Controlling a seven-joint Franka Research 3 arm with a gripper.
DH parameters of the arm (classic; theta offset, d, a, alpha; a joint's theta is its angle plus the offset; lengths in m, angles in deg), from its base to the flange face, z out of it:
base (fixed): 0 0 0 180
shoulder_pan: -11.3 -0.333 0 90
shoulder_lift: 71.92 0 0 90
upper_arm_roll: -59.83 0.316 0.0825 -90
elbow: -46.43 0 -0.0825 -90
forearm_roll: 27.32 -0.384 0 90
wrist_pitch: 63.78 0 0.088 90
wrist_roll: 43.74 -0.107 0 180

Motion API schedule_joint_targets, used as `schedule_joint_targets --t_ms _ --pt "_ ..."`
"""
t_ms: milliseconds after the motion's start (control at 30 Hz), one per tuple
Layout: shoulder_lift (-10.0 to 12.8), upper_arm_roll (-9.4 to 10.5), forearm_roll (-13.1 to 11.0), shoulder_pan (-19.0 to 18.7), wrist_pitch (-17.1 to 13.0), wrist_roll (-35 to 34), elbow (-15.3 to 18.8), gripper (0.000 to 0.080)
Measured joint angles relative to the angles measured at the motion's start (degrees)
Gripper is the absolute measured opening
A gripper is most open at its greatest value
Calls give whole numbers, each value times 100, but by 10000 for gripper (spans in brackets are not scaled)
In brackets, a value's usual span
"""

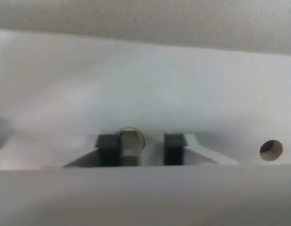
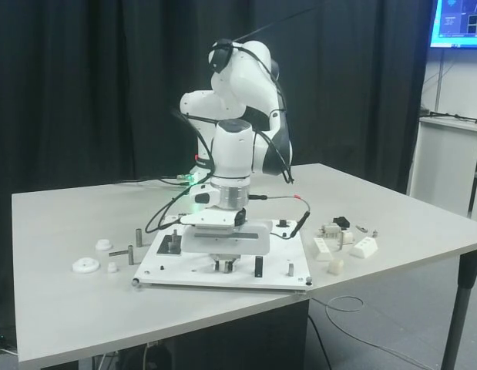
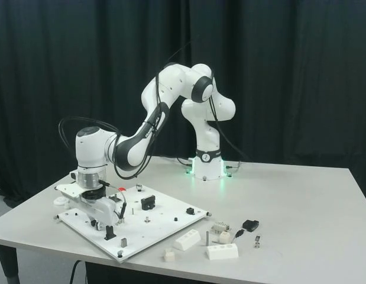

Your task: Remove square peg 3.

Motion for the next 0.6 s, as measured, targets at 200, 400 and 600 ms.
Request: schedule_joint_targets --t_ms 200,400,600 --pt "-15 72 -6 31 12 -15 -13 222" --pt "-15 72 -20 33 14 -20 -13 80" --pt "-15 72 -27 35 15 -25 -13 80"
